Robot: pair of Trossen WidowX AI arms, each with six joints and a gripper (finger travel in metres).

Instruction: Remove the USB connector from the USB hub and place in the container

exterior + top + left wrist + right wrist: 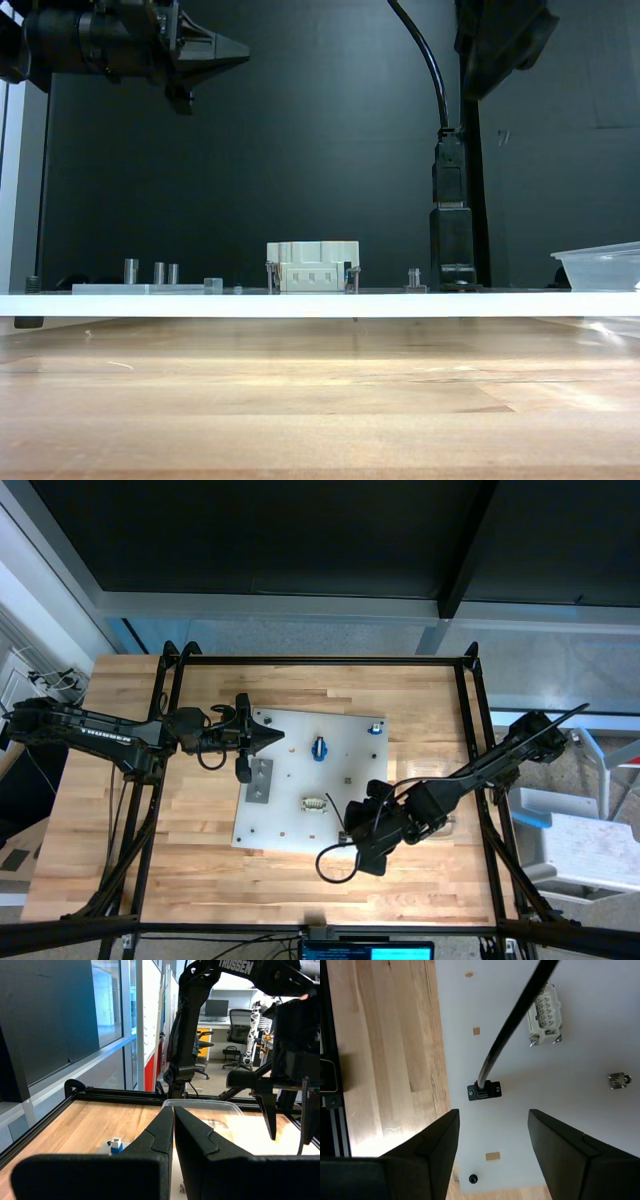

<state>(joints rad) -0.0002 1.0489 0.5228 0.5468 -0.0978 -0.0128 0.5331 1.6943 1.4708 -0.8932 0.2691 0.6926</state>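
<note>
"Right wrist view first: what was the right hand [492, 1112] doing?"

"It hung released above the white board [600, 1060], jaws spread wide and grasping nothing. The USB hub [484, 1091] sat on the board in line with the gap between them, close to the board's edge."

"And the USB connector [518, 1015]?"

"Plugged into the hub. Its thin black cable rose from the plug toward the camera, passing between the two fingers. I could not tell whether it brushed either one. In the low view the connector stood upright on the board, with the cable curving up and away from it."

"Where was the container [603, 266]?"

"Off the board's right side, apart from the hub. It was a clear tub, hard to make out from above under the right arm."

"The left hand [278, 737]?"

"Clenched on nothing and held high over the board's left part, pointing inward toward the right arm. A blue knob [319, 748] stood on the board just past its tip, and a beige multi-pin socket [316, 803] sat near the hub. The board itself lay on the wooden counter [150, 860]."
</note>
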